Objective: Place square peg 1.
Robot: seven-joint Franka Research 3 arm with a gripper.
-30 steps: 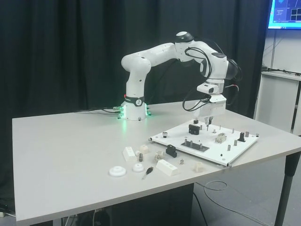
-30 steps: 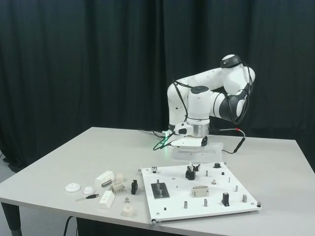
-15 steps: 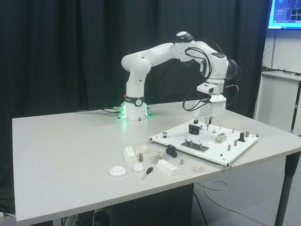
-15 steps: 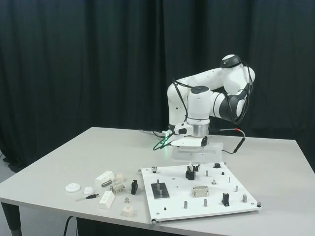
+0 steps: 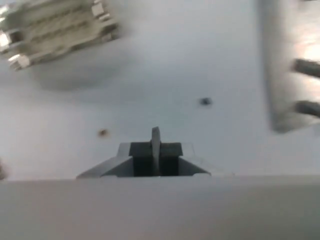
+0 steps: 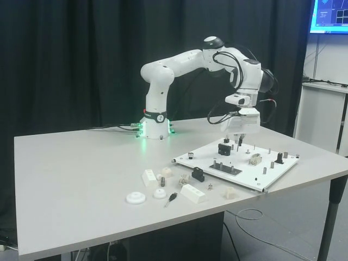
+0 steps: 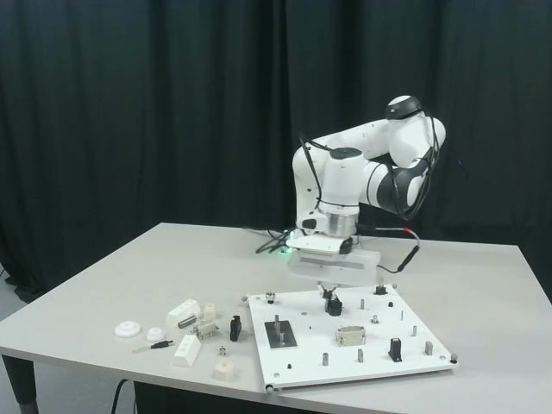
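— So, where's the square peg [image 5: 155,136]?
— Clamped in the gripper [image 5: 155,152], above the white board [image 6: 283,166].
— Anything close?
— Black block [image 6: 223,148] just beside it, posts [image 6: 216,163] near, loose parts [image 6: 193,193] on the grey table [image 6: 70,163].

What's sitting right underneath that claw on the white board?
Below the claw lies the white board, with a black block close beside it. Any peg between the fingertips is hidden from view.

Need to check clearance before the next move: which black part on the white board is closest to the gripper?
The black block at the board's far side, directly beneath the gripper. The other black piece stands near the front edge, well away.
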